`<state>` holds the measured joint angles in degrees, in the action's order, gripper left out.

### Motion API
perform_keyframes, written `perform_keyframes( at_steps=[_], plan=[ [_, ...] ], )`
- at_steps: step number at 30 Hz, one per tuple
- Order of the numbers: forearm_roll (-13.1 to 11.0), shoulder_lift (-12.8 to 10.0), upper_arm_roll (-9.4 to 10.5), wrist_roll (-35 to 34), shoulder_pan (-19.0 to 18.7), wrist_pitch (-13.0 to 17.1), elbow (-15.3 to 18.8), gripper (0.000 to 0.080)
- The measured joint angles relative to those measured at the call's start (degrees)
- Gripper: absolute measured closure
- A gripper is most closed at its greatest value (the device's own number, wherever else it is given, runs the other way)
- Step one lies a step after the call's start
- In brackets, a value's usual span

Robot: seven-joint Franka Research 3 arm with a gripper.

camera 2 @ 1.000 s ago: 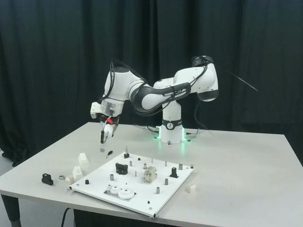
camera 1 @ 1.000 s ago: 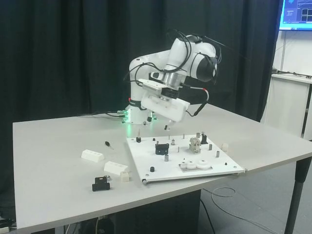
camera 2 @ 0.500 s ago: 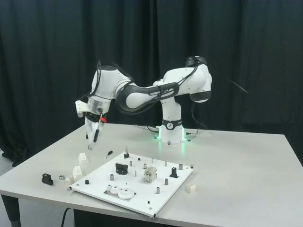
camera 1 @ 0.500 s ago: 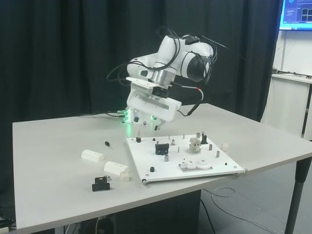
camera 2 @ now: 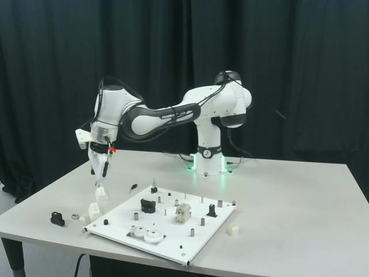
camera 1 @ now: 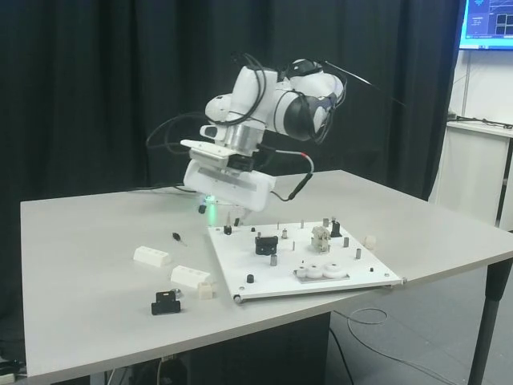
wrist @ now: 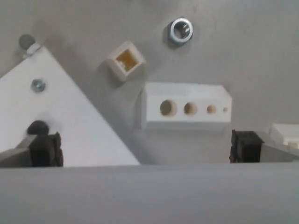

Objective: Pick bolt 4.

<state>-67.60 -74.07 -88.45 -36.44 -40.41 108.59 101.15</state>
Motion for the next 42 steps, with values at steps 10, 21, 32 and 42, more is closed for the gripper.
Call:
perform_keyframes(
  at_steps=[10,21,32,42],
  plan=[
    [-4.64,-0.12,1.05,3.48,3.78,-0.03,-0.26,0.0003],
    [-6.39,-0.34,3.34,3.57,9.25,-0.32,-4.14,0.0003],
    [-7.44,-0.38,5.48,3.25,15.79,-1.98,-9.96,0.0003],
    [-8.45,-0.37,7.02,2.57,21.06,-5.12,-15.07,0.0003]
  ],
)
